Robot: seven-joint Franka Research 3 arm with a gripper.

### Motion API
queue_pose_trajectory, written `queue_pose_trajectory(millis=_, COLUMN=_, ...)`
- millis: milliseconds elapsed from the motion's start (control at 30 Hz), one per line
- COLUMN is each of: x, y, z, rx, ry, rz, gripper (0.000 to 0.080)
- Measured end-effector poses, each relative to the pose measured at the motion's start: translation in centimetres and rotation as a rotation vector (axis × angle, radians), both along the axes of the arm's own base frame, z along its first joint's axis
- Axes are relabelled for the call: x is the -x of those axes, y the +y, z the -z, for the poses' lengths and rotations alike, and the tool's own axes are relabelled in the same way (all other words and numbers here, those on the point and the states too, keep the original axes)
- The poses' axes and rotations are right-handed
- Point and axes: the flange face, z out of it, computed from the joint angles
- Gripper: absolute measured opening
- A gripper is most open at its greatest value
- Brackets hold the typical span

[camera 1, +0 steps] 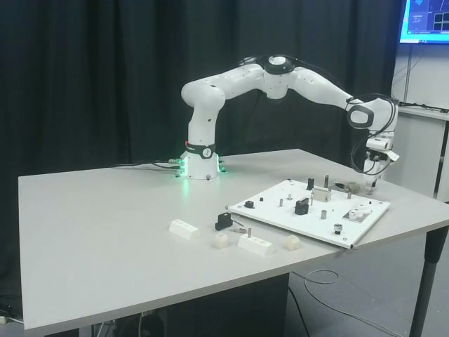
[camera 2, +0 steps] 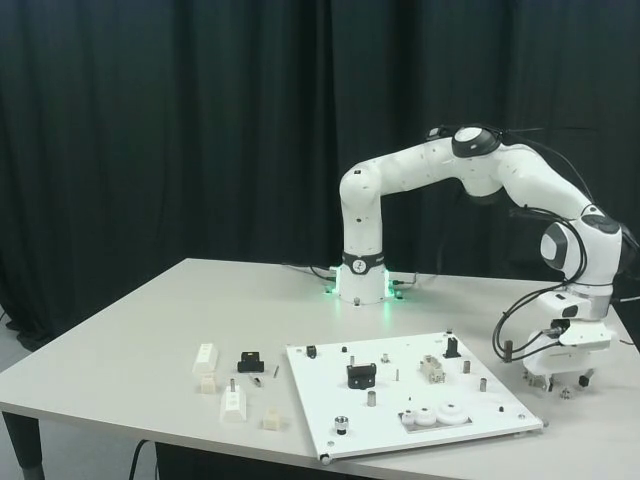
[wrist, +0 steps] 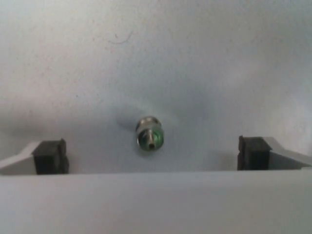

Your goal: Remove round peg 4.

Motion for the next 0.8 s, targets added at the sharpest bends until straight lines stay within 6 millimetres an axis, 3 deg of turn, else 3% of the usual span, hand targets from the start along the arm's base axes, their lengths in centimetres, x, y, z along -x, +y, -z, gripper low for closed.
queue_pose_trajectory(millis=33, x=0.0, y=0.0, z=-0.2, rx=0.000, ry=0.004, rz=0.001, gripper=0.0775)
queue_pose_trajectory(millis=433, x=-0.2, y=-0.4, z=-2.5, rx=-0.007, ry=0.030, rz=0.024, gripper=0.0798)
queue_pose_trajectory(millis=800, x=-0.5, y=-0.5, z=-3.2, rx=-0.011, ry=0.021, rz=0.059, gripper=0.0800)
